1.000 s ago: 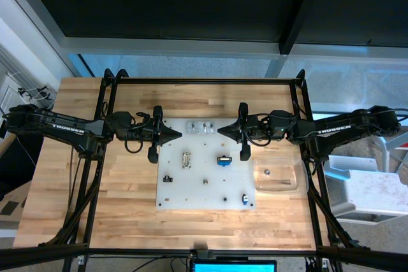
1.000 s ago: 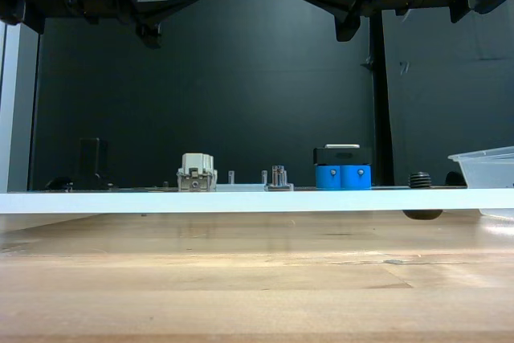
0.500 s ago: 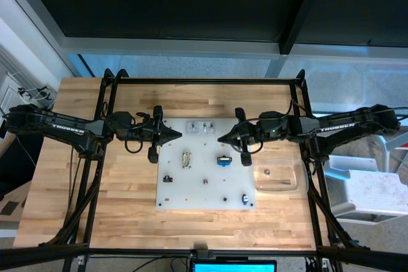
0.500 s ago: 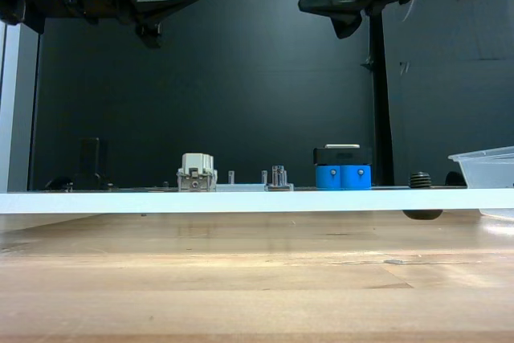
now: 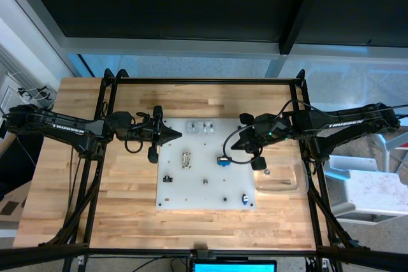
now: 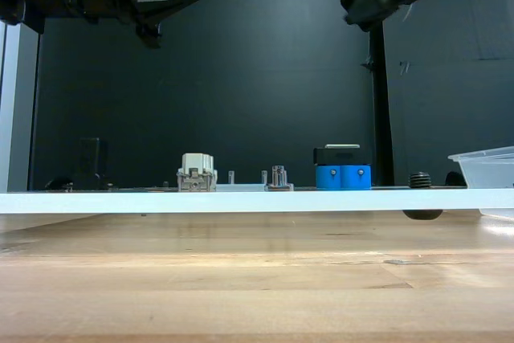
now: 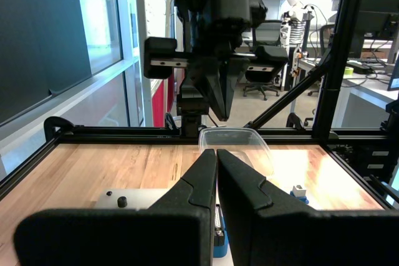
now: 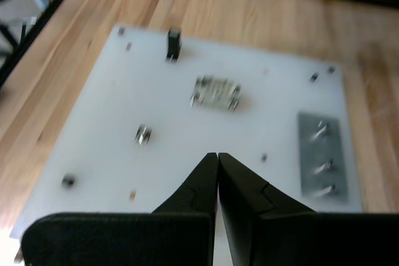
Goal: Pick the M12 fastener and fasten on the M12 threads
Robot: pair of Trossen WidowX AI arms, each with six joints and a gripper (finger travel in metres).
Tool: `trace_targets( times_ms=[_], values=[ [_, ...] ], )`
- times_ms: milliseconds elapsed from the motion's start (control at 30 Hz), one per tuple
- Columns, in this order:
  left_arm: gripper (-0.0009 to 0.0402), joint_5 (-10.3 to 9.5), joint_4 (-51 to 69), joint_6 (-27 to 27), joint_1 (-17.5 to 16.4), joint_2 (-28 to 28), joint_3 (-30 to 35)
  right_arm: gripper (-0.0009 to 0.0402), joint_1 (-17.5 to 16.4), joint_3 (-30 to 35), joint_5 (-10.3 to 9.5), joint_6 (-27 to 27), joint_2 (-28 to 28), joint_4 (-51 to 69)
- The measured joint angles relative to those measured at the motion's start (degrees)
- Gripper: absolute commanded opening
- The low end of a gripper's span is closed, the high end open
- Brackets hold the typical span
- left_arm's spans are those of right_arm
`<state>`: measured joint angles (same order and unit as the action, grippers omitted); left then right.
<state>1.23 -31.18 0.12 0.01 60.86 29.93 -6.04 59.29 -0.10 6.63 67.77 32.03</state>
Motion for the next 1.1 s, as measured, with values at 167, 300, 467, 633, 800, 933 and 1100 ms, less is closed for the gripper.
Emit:
trace_targets(
  times_ms=[167,300,467,633,800,933,1100],
  values=[
    [0.0,0.0,0.0,-0.02,0.0,0.0,0.02,0.0,-0.61,2.01,0.09,1.81,0.2,9.57],
    [0.0,0.0,0.0,0.0,0.0,0.0,0.02,0.0,-1.46,2.86,0.04,3.43,0.22,16.11],
    [0.0,0.02,-0.02,-0.02,0.0,0.0,0.0,0.0,-2.67,2.91,0.09,4.87,0.24,21.73],
    [0.0,0.0,0.0,0.0,0.0,0.0,0.02,0.0,-4.26,2.91,0.04,7.65,1.29,27.17],
    [0.0,0.0,0.0,-0.02,0.0,0.0,0.0,0.0,-7.04,2.93,0.09,13.99,3.85,33.07],
    [0.0,0.0,0.02,0.0,0.0,0.0,0.0,0.0,-9.38,2.93,0.02,21.9,5.62,34.84],
    [0.0,0.0,0.02,0.0,0.0,0.0,0.0,0.0,-10.14,2.93,0.07,26.86,7.69,34.95]
  ],
)
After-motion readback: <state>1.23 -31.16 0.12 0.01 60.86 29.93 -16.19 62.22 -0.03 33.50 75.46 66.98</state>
